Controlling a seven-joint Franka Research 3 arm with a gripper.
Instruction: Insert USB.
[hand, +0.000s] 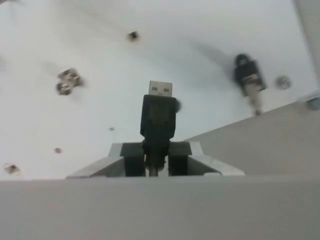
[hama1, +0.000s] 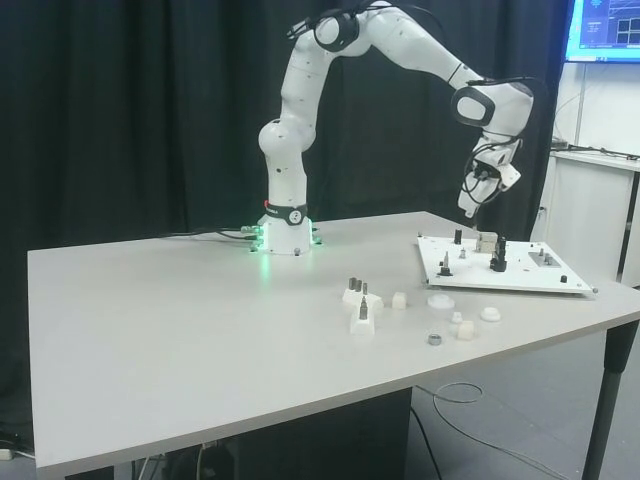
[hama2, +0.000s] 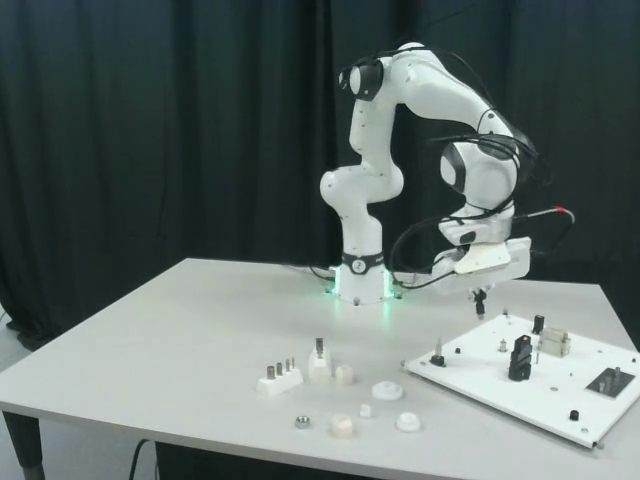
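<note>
One black USB plug (hand: 158, 116), upright, in gripper (hand: 156, 159)

1 USB plug (hand: 158, 114), 1 white board (hama1: 520, 272)

The task board (hama2: 470, 372) lies at the table's (hama2: 180, 340) edge farthest from the arm's base (hama2: 362, 283); small fixtures (hama2: 280, 378) sit mid-table beside it.
</note>
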